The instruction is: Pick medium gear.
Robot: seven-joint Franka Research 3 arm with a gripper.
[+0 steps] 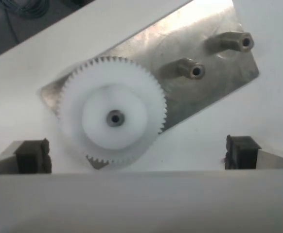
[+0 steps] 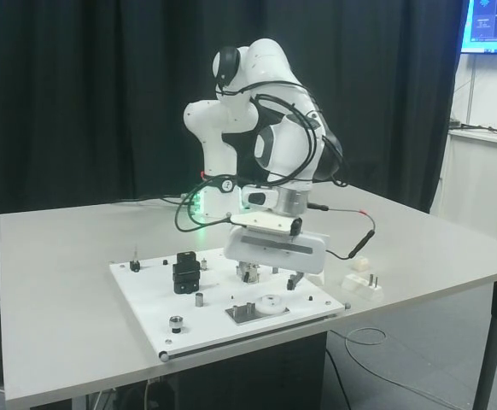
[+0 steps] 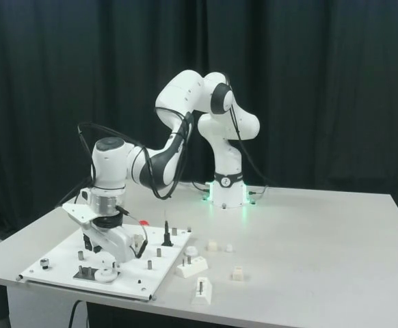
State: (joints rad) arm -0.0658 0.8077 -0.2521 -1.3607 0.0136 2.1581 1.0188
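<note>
A white toothed gear (image 1: pixel 113 117) sits on a peg at one end of a grey metal plate (image 1: pixel 180 102), with two bare pegs (image 1: pixel 190 69) beside it. In the first room view the gear (image 2: pixel 271 302) lies on the plate (image 2: pixel 247 314) near the white board's front edge. My gripper (image 1: pixel 136 155) hangs open a little above the board, its black fingertips (image 1: pixel 32 155) spread wide and holding nothing. The gear is just ahead of the gap between them, not inside it. In the room views the gripper (image 2: pixel 270 278) (image 3: pixel 96 247) hovers just behind the gear (image 3: pixel 105 275).
The white board (image 2: pixel 146 299) carries a black block (image 2: pixel 185 272), short pegs and a small bearing (image 2: pixel 176 323). White holders (image 2: pixel 361 282) stand on the grey table beside the board, with more white pieces (image 3: pixel 200 290) nearby. A cable (image 2: pixel 351 248) trails from the wrist.
</note>
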